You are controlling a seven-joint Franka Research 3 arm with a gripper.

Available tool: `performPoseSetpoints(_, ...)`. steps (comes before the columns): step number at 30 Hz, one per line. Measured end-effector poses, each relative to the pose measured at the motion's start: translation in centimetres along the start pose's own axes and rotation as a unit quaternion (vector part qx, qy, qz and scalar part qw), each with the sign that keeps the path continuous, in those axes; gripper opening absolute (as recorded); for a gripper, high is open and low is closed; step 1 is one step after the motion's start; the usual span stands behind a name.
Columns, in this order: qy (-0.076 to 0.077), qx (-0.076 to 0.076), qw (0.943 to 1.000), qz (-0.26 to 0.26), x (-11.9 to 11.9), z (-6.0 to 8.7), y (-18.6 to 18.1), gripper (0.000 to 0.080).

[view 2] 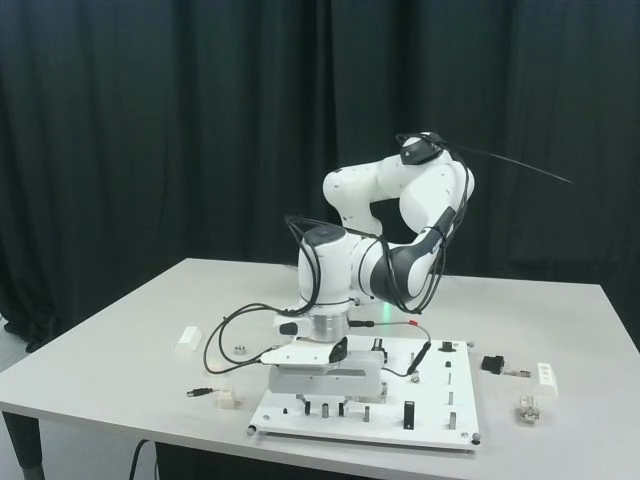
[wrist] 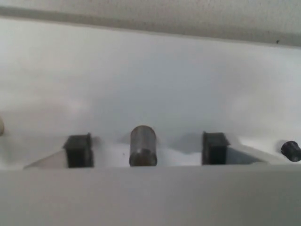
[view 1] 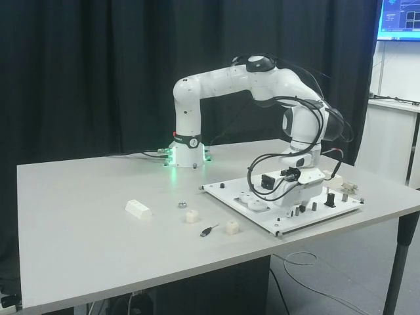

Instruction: Remove round peg 3.

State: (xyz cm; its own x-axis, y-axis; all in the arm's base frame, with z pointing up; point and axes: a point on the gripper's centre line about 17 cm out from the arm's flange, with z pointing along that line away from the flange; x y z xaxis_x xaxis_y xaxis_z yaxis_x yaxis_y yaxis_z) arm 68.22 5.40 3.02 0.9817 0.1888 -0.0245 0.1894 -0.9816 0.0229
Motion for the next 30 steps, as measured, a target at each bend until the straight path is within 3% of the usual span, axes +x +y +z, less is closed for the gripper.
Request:
performPoseSetpoints(1,0.000,0.000,1.0000,0.000,0.0,0.0,0.0,0.0510)
performPoseSetpoints(5,-0.001,0.001,1.0000,0.001,-0.1,0.1,0.0,0.0510)
performPoseSetpoints(6,-0.001,0.001,1.0000,0.002,-0.1,0.1,0.0,0.0328)
performPoseSetpoints(11,-0.001,0.003,1.0000,0.003,-0.1,0.2,-0.1,0.0328)
performPoseSetpoints(12,-0.001,0.004,1.0000,0.003,-0.1,0.2,-0.2,0.0130)
performPoseSetpoints(24,-0.001,0.004,1.0000,0.005,-0.1,0.1,-0.2,0.0113)
performPoseSetpoints(30,-0.003,0.005,1.0000,0.005,-0.2,-1.0,-0.1,0.0113)
